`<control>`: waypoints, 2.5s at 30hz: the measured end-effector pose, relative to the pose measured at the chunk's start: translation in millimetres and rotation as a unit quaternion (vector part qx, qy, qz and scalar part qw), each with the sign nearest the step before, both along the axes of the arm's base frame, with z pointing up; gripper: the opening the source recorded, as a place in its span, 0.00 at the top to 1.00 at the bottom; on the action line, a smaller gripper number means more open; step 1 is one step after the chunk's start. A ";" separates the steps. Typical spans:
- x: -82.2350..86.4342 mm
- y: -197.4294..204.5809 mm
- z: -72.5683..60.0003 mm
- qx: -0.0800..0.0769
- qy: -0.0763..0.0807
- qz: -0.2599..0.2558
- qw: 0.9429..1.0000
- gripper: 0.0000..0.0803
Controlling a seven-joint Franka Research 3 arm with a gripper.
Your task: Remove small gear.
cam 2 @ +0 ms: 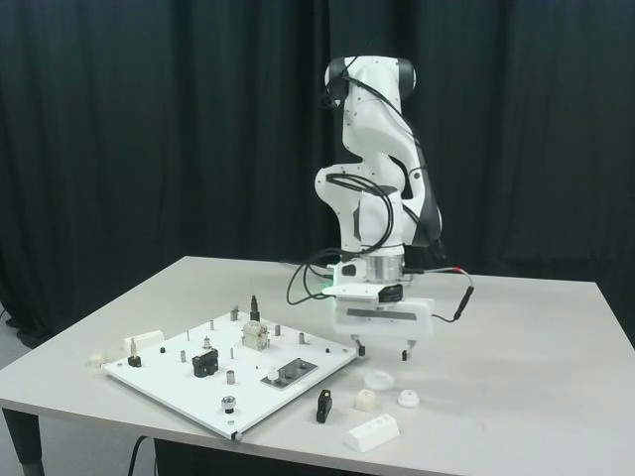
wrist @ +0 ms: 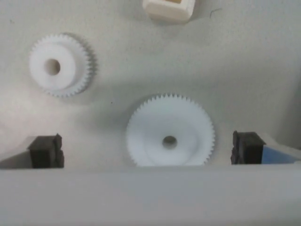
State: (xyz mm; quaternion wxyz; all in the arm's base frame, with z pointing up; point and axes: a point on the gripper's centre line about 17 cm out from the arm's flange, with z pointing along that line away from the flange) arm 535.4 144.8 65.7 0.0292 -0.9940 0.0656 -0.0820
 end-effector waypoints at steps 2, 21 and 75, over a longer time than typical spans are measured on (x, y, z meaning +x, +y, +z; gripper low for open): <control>1.1 -1.6 0.6 0.000 -0.001 -0.002 1.000 0.00; 35.8 -53.3 18.9 -0.009 -0.025 -0.040 0.999 0.00; 85.2 -206.3 3.1 -0.053 0.017 -0.074 0.996 0.00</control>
